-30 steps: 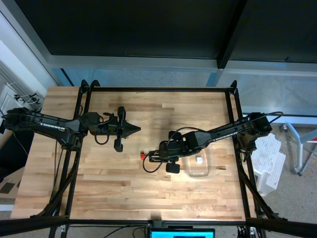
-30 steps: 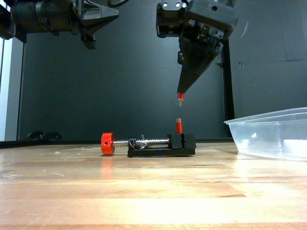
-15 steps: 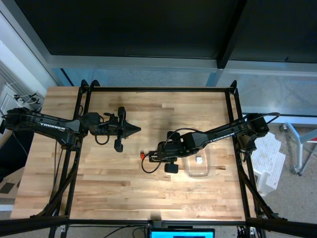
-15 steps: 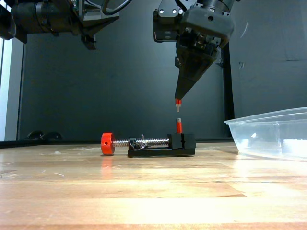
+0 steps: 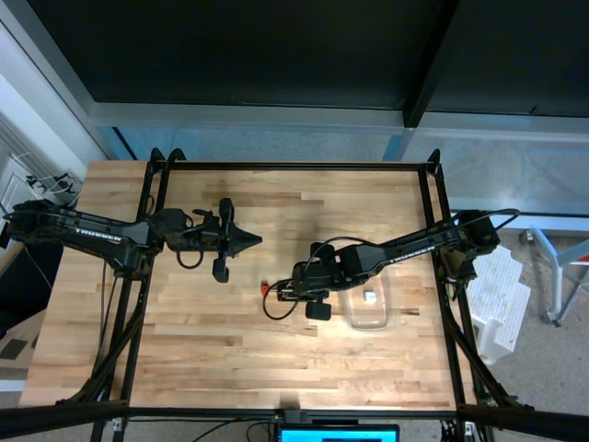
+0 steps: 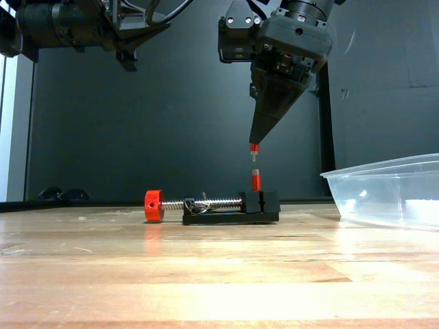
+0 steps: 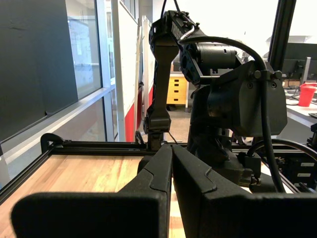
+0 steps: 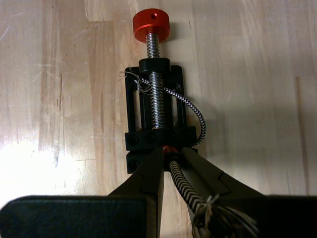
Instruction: Pick the RCA connector and install on taskboard
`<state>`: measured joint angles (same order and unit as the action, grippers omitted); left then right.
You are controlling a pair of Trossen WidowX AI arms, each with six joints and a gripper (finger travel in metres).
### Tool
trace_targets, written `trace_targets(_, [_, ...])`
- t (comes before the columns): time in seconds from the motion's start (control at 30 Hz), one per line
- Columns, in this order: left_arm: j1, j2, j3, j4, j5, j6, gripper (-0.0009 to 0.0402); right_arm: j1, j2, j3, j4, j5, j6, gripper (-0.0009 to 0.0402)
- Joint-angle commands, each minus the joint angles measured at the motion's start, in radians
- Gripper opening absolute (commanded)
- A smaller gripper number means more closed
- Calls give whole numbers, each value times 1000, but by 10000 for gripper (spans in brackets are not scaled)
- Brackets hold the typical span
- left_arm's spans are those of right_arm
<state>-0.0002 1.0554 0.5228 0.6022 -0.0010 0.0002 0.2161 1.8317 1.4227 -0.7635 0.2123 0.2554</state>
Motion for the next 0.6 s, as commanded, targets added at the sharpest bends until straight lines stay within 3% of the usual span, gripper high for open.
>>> trace_targets(0.03, [0,0,0,1,0,0,0,0,-1,-7,3,-4,3,0])
trace_targets(0.6, [0,0,0,0,0,0,0,-1,-1,-31,34,-4,5,0])
